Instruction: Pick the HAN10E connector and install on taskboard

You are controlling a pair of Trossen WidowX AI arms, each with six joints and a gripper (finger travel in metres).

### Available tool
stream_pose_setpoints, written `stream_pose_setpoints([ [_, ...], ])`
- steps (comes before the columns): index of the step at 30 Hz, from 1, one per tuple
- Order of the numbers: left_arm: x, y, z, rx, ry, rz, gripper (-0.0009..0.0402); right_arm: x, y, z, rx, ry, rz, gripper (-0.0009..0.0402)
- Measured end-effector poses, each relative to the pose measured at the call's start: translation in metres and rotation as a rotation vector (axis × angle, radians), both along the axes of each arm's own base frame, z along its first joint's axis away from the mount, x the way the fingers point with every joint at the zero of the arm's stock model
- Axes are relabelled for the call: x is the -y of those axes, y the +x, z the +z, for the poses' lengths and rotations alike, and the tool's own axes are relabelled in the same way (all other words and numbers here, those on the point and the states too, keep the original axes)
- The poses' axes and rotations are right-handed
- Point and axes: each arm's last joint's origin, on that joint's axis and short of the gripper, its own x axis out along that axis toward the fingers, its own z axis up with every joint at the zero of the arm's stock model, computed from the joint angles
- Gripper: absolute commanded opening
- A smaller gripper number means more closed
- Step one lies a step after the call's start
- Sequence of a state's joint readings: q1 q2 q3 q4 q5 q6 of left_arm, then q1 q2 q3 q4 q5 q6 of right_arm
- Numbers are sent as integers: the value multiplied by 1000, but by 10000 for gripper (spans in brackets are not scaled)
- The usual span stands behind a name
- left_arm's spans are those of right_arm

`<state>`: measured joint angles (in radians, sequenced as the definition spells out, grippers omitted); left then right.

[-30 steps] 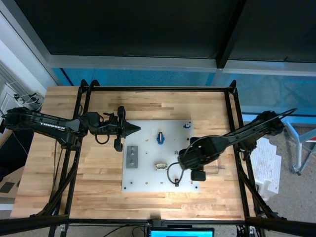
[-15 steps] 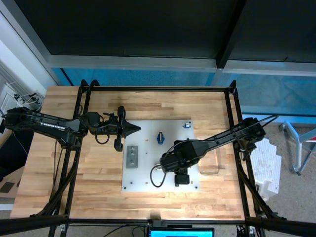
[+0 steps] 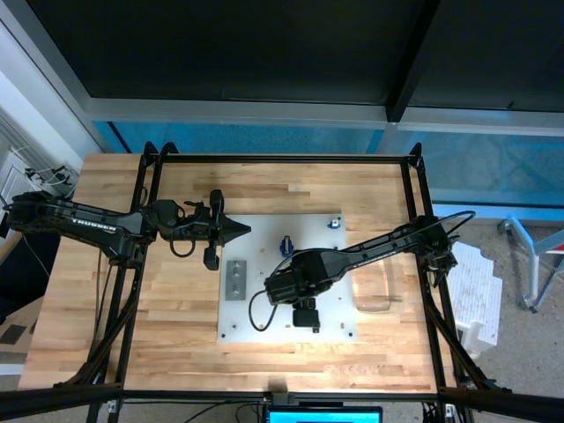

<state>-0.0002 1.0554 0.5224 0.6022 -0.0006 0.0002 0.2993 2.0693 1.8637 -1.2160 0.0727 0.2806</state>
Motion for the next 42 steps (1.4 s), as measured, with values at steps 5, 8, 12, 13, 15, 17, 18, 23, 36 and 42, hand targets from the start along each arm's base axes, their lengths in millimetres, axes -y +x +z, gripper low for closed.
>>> stream_pose_setpoints([
  [5, 0, 0, 0, 0, 0, 0, 1, 1, 11, -3, 13, -9, -3, 57],
  [8, 0, 0, 0, 0, 0, 0, 1, 0, 18, -5, 17, -7, 1, 57],
  [12, 0, 0, 0, 0, 0, 0, 1, -1, 22, -6, 25, -9, 14, 57],
  [13, 0, 0, 0, 0, 0, 0, 1, -1, 22, -7, 23, -9, 15, 57],
  [15, 0, 0, 0, 0, 0, 0, 1, -1, 24, -10, 19, -10, 14, 57],
  [17, 0, 0, 0, 0, 0, 0, 1, -1, 24, -12, 15, -10, 15, 57],
  [18, 0, 0, 0, 0, 0, 0, 1, -1, 25, -13, 14, -9, 15, 57],
  [23, 0, 0, 0, 0, 0, 0, 1, -2, 26, -15, 16, -6, 18, 57],
  [36, 0, 0, 0, 0, 0, 0, 1, -1, 26, -18, 14, -7, 22, 57],
  [42, 0, 0, 0, 0, 0, 0, 1, -2, 26, -18, 18, -6, 21, 57],
])
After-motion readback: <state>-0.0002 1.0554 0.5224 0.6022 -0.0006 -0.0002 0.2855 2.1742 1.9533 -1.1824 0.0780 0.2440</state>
